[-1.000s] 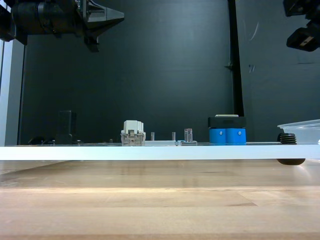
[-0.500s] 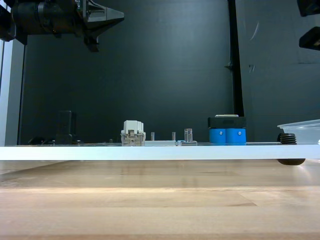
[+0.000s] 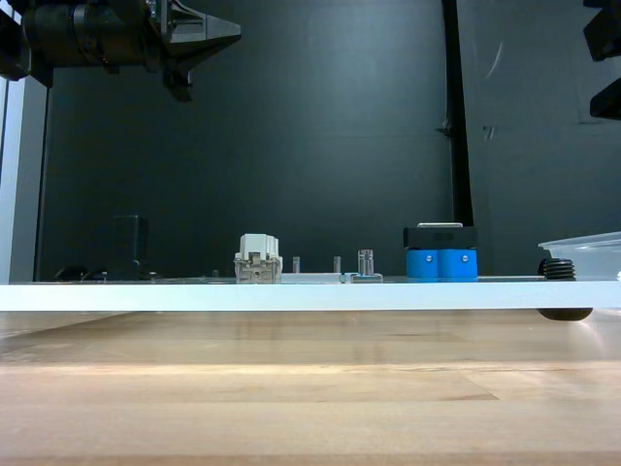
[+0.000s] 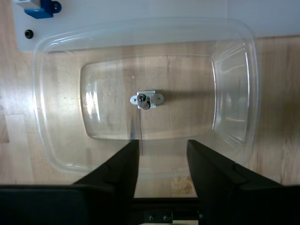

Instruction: Pick the RJ45 connector and install on taskboard

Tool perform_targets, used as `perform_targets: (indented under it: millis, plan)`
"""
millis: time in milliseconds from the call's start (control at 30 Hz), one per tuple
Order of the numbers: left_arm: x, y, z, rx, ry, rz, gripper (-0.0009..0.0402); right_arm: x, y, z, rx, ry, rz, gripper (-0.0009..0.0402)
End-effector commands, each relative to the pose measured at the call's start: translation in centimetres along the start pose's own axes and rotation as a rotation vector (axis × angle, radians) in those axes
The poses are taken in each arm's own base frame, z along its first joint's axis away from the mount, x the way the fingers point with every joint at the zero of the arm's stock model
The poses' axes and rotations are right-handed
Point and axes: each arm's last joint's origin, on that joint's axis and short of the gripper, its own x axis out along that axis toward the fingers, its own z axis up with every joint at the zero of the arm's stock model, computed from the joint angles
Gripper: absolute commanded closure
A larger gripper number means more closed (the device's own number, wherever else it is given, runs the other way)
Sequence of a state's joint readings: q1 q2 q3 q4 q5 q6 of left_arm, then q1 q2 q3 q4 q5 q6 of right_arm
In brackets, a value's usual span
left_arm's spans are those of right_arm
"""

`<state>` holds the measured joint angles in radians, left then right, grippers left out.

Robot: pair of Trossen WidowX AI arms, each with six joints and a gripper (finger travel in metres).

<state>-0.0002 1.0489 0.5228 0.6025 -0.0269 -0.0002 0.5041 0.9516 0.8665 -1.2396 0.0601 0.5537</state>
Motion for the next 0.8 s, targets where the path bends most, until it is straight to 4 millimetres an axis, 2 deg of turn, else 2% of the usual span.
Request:
perform_targets:
  millis: [33, 433, 800]
  plan:
    - [0.0, 0.0, 0.0, 0.000, 0.000, 0.000, 0.0393, 0.7, 0.0, 0.0, -0.002, 0.003, -0.010, 0.0223]
    - [0.0, 0.0, 0.0, 0.000, 0.000, 0.000, 0.0393, 2.5, 0.6, 0.6, -0.012, 0.001, -0.031, 0.0216]
    - [0.0, 0.0, 0.0, 0.000, 0.000, 0.000, 0.0393, 4.7, 0.9, 0.3, -0.021, -0.013, -0.018, 0.0216]
